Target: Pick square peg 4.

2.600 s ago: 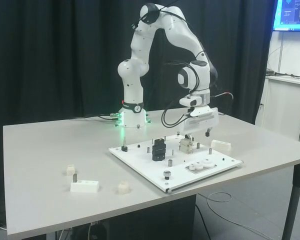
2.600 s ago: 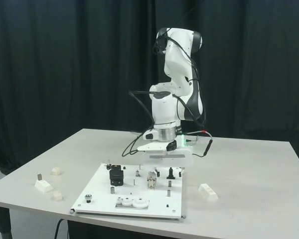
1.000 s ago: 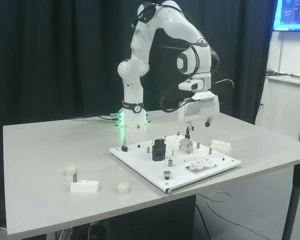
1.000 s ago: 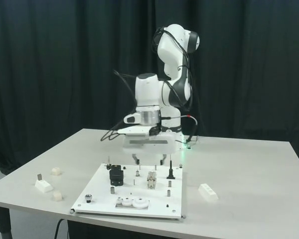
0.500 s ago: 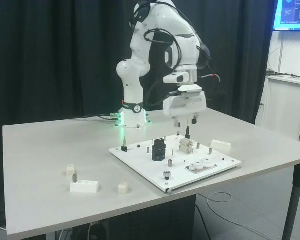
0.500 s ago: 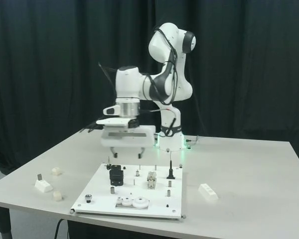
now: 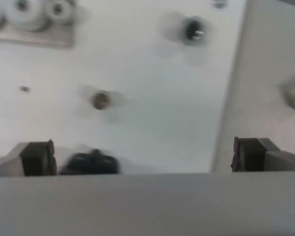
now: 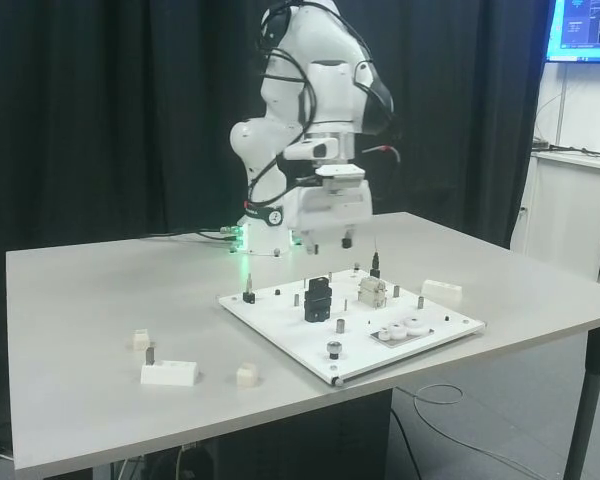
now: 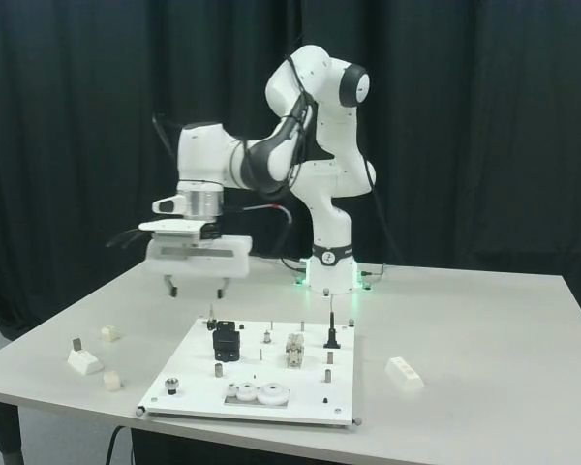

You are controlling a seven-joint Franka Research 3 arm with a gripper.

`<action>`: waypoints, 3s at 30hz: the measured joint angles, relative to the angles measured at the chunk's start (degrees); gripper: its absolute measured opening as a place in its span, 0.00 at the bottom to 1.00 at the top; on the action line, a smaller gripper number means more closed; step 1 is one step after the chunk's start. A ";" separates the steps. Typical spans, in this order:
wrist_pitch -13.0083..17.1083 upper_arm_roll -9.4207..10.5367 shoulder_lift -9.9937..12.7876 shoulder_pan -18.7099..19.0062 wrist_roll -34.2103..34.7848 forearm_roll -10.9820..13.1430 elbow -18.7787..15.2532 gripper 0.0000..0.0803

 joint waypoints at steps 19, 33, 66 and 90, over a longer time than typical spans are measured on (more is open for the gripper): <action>-3.62 0.94 9.09 -13.71 -25.00 6.37 9.02 1.00; -11.73 4.95 16.12 -26.65 -46.76 6.63 20.10 1.00; -19.64 6.67 30.76 -38.85 -63.99 6.99 39.65 1.00; -19.75 7.99 35.45 -42.01 -67.78 8.52 44.81 1.00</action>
